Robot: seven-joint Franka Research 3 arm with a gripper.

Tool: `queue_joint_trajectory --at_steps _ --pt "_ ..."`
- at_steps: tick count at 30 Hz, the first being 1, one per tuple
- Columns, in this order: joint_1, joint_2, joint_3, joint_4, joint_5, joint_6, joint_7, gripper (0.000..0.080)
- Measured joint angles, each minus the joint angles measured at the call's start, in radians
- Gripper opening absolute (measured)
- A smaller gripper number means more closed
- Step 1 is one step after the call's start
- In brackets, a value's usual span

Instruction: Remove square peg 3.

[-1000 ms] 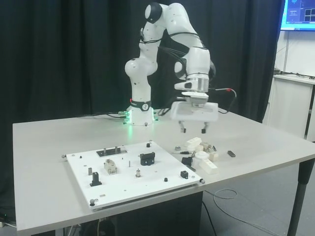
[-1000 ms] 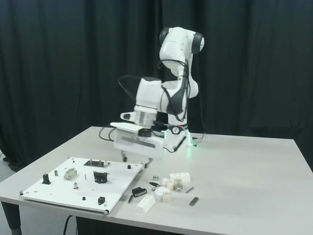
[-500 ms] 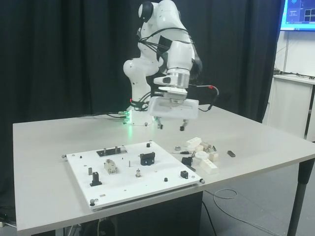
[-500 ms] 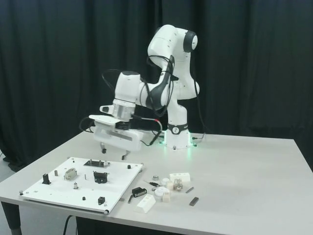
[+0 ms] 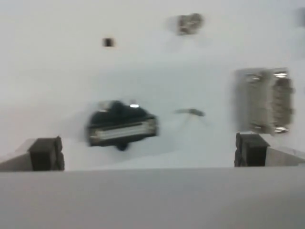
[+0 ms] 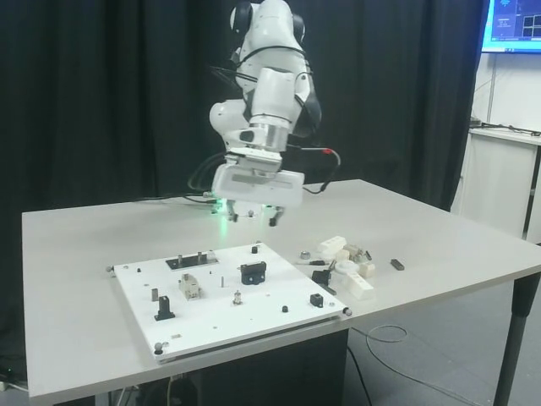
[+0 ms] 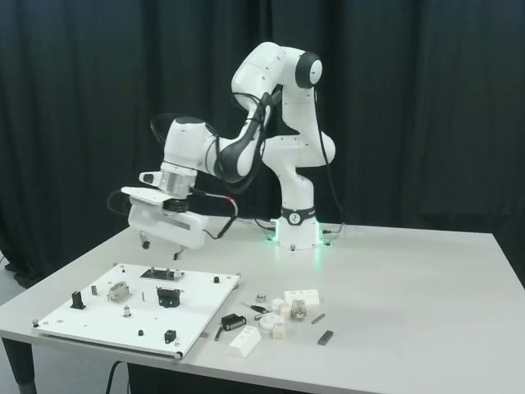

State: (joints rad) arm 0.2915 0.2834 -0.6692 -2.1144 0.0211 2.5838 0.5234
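Note:
My gripper (image 6: pixel 254 219) (image 7: pixel 160 249) hangs open above the far part of the white board (image 6: pixel 254 317) (image 7: pixel 74 324), with nothing between its fingers. In the wrist view the gripper (image 5: pixel 147 151) shows both black fingertips (image 5: pixel 45 153) wide apart. Below them on the board lie a black block (image 5: pixel 121 126) (image 6: pixel 254 272) and a grey connector (image 5: pixel 264 100) (image 6: pixel 190 286). A dark plate with two upright pegs (image 6: pixel 190 260) (image 7: pixel 162 273) sits near the board's far edge. A short grey peg (image 6: pixel 156 296) stands farther along. I cannot tell which peg is square peg 3.
A heap of white and black loose parts (image 6: pixel 347 266) (image 7: pixel 279 316) lies on the grey table beside the board. A small black piece (image 6: pixel 396 265) (image 7: pixel 326 336) lies past the heap. The arm's base (image 6: pixel 241 199) stands behind the board with a green light.
The arm has swung from above the heap of loose parts across to above the board's far part. The gripper stayed open and empty.

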Motion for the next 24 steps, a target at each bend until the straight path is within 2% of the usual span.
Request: queue_joint_trajectory --at_steps 7,12,16,24 --pt "-0.067 0.019 0.001 0.017 0.008 0.024 -0.07 0.08" --pt "-0.118 0.047 0.005 0.044 0.034 0.031 -0.134 0.08" --pt "-0.162 0.08 0.013 0.079 0.09 0.031 -0.214 0.08" --pt "-0.252 0.168 0.037 0.173 0.249 0.022 -0.396 0.08"
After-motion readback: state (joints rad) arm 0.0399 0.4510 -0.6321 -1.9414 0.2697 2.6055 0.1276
